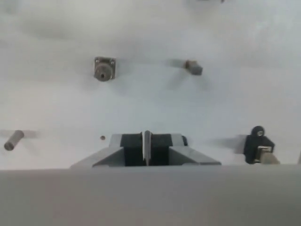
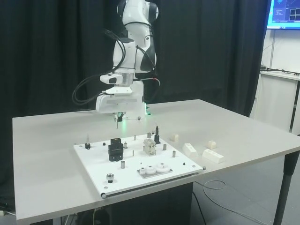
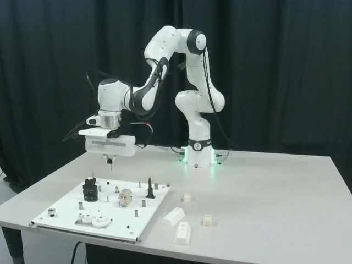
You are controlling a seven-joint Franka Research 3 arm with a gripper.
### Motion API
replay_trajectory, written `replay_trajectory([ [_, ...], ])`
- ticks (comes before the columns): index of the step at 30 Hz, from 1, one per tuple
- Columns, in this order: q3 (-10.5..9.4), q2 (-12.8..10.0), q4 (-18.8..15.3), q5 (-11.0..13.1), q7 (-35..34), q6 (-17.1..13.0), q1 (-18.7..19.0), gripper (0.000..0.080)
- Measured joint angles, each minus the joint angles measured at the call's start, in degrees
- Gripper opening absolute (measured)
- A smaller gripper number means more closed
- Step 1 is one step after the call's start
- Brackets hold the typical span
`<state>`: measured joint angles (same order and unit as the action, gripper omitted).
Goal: Insert round peg 1.
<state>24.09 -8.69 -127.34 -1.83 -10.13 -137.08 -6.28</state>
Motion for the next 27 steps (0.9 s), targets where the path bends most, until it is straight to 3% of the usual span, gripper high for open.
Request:
replay_trajectory([
  [16,0.61,-1.3,-4.5,0.1,2.7,-3.6,0.0,0.0031],
  [27,1.12,-2.2,-7.1,1.9,3.3,-7.6,0.0,0.0031],
])
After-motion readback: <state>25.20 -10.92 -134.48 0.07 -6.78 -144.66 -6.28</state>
